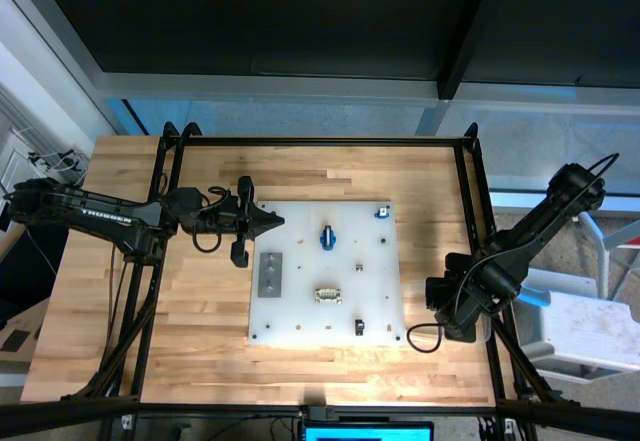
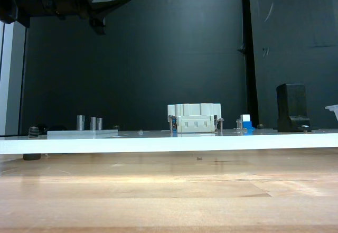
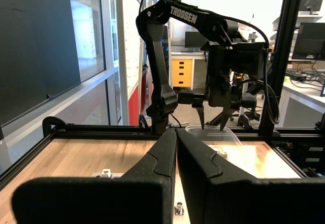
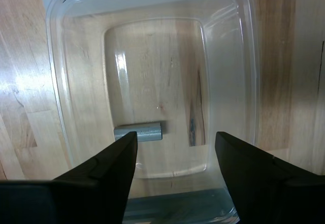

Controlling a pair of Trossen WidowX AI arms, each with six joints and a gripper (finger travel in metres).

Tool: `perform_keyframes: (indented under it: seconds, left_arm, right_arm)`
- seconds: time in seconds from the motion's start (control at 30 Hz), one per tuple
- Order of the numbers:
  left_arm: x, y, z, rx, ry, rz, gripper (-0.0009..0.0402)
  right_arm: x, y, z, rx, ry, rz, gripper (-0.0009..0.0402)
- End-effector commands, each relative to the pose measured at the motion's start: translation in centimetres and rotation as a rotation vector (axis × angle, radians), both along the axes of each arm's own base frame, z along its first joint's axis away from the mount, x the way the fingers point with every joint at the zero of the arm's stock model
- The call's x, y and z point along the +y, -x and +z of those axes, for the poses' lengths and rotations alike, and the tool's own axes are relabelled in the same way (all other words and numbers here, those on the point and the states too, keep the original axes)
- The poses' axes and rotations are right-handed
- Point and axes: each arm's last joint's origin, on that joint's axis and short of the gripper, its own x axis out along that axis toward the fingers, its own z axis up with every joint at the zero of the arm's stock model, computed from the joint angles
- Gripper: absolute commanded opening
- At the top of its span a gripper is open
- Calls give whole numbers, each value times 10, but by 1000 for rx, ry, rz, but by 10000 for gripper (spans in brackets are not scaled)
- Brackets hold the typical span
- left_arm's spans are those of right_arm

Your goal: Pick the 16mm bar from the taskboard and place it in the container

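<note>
Looking down, you see the taskboard (image 1: 300, 311), the container (image 4: 57, 82) just beside its right edge. Your right gripper (image 4: 175, 141) hovers over it, jaws wide, empty; your left gripper (image 1: 274, 221) hangs above the board's far-left corner, jaws pressed together, empty. The bar (image 4: 138, 131) lies inside the container.

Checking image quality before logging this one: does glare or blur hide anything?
High view: even light, shut left claw above the white board's far-left corner. Right wrist view: sheen on the clear tray beneath the open right claw, yet the grey bar inside reads plainly. Low view: near tabletop soft.
</note>
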Motion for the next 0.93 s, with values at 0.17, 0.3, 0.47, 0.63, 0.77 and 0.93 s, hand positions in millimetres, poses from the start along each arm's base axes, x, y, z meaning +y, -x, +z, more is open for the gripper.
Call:
perform_keyframes:
  seconds: [0.17, 0.3, 0.47, 0.63, 0.77, 0.93]
  left_arm:
    - [0, 0, 0, 0, 0, 0, 0]
    - [0, 0, 0, 0, 0, 0, 0]
    - [0, 0, 0, 0, 0, 0, 0]
    - [0, 0, 0, 0, 0, 0, 0]
    - [0, 0, 0, 0, 0, 0, 0]
    - [0, 0, 0, 0, 0, 0, 0]
  right_arm:
    - [0, 0, 0, 0, 0, 2, 236]
    - [0, 0, 0, 1, 0, 2, 236]
    - [0, 0, 0, 1, 0, 2, 236]
    - [0, 0, 0, 1, 0, 2, 236]
    - [0, 0, 0, 1, -1, 2, 236]
    - [0, 0, 0, 0, -1, 2, 236]
